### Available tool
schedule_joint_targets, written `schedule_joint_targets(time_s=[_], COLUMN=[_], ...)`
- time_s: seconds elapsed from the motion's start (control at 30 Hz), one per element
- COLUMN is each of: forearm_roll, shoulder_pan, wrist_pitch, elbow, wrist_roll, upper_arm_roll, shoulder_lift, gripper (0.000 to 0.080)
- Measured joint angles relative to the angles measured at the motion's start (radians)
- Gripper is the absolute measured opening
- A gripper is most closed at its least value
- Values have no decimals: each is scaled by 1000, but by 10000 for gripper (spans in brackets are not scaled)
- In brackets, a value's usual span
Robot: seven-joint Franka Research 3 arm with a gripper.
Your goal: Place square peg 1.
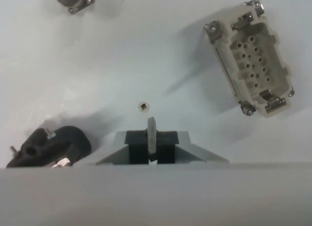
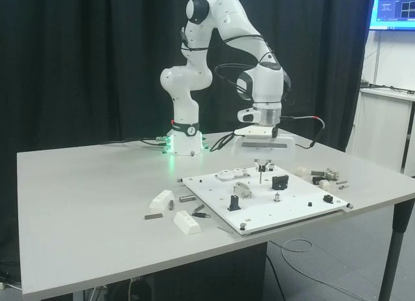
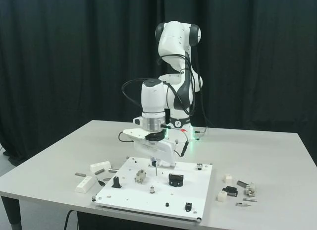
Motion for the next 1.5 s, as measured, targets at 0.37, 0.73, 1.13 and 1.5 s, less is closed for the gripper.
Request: schedule_joint_targets(time_s=[0.37, 0.73, 1.13, 1.5], forearm_roll=[-3, -5, -7, -7], shoulder_pan=[0, 0, 0, 30], wrist_pitch=[-4, -8, -11, -27], elbow=[8, 14, 18, 25], wrist_roll=[0, 0, 0, -2], upper_arm_roll=[0, -1, -3, 2], shoulder_lift=[0, -1, -3, -29], gripper=[31, 31, 31, 30])
